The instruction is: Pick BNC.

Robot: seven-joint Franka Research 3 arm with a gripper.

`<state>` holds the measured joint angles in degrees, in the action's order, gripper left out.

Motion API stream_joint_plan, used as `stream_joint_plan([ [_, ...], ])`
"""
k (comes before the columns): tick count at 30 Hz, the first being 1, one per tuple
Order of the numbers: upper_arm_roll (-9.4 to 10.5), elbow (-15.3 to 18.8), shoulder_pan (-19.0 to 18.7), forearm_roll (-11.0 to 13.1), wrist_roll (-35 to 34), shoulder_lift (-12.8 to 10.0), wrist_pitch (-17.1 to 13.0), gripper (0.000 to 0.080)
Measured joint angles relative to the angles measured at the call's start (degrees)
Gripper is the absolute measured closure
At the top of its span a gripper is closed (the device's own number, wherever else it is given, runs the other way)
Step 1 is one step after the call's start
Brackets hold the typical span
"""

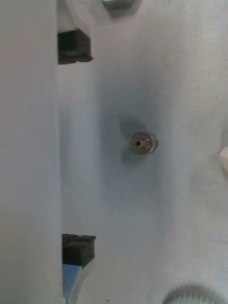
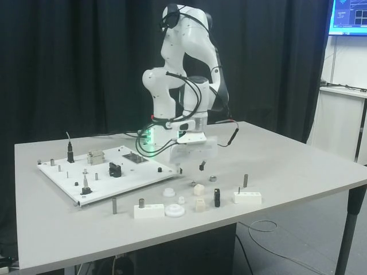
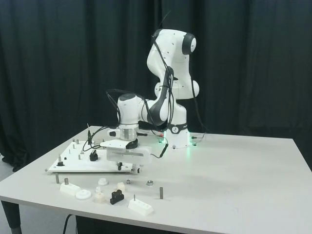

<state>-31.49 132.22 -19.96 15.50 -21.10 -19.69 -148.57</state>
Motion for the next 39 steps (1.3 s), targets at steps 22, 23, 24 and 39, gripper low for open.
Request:
stream_joint_plan([
  [22,2.58,-0.78,0.67,6.92,-0.08,-4.37,-3.15,0.0003],
  [23,2.67,-0.86,0.76,6.96,-0.08,-4.47,-3.15,0.0003],
  [24,2.74,-0.95,0.84,6.99,-0.08,-4.58,-3.15,0.0003],
  [39,4.02,-2.82,2.69,7.43,-0.08,-6.19,-3.15,0.0003],
])
